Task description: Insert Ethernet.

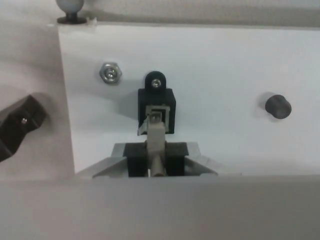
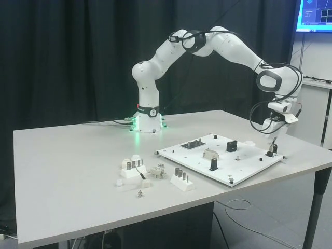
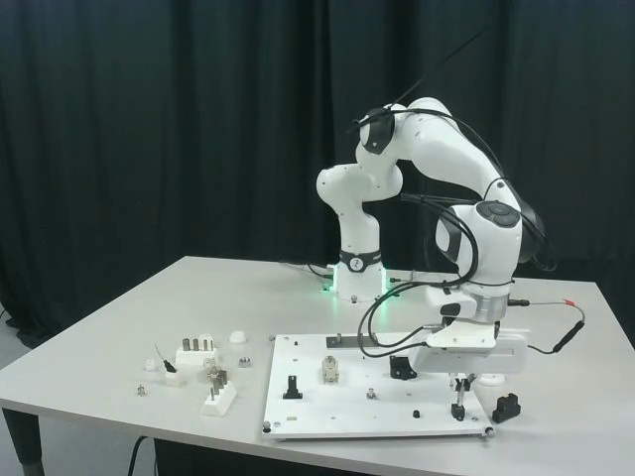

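In the wrist view my gripper point(image 1: 157, 162) is shut on a grey Ethernet plug point(image 1: 155, 134). The plug's tip sits in the mouth of a black socket block point(image 1: 156, 106) screwed to the white board point(image 1: 225, 65). How deep the plug sits I cannot tell. In the first room view the gripper point(image 2: 271, 141) points straight down over the socket point(image 2: 270, 152) at the board's right corner. In the second room view the gripper point(image 3: 458, 383) stands over the same socket point(image 3: 457, 410) near the board's front right edge.
On the board near the socket are a hex bolt point(image 1: 111, 73) and a black round peg point(image 1: 278, 106). A black part point(image 1: 17, 125) lies just off the board's edge. Other black fixtures point(image 2: 213, 166) stand on the board. Small white holders point(image 2: 136, 168) sit on the table.
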